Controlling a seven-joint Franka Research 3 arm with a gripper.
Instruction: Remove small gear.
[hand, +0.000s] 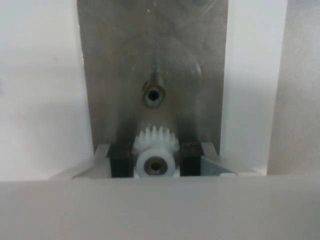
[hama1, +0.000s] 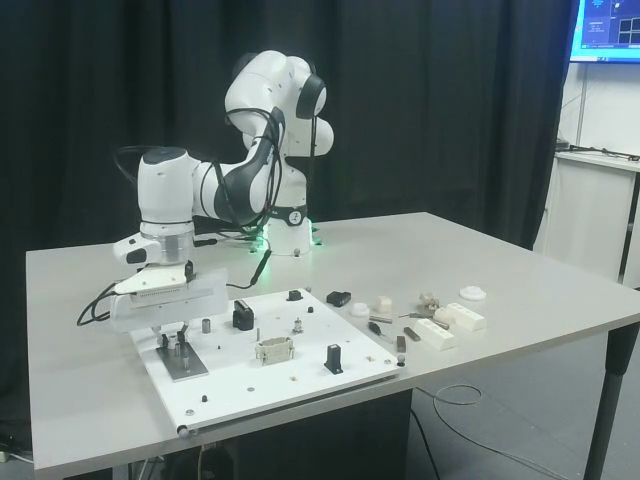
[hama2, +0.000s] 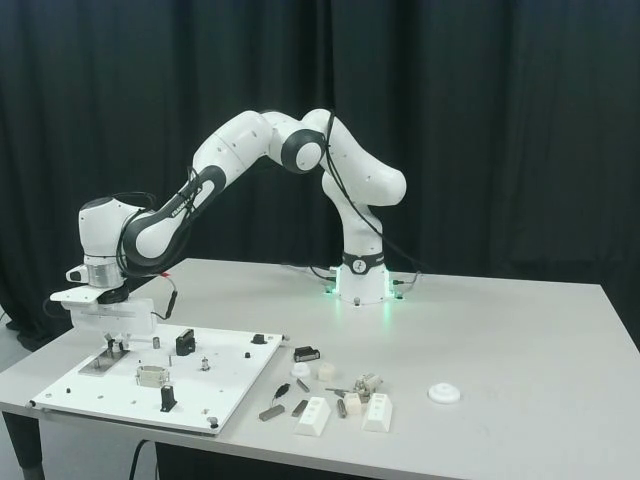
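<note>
Gripper (hand: 156, 166) low over grey metal plate (hand: 155, 75) at corner of white board (hama1: 300, 370). Small gear (hand: 155, 150) white, sits between two black fingertips (hand: 120, 159), pads touching its sides: fingers closed on it. Gear bore faces camera, so axis runs vertical along shaft. Second peg (hand: 153, 94) stands bare just beside. Judgement: next move is straight pull up along axis; sideways tilt may jam gear.
</note>
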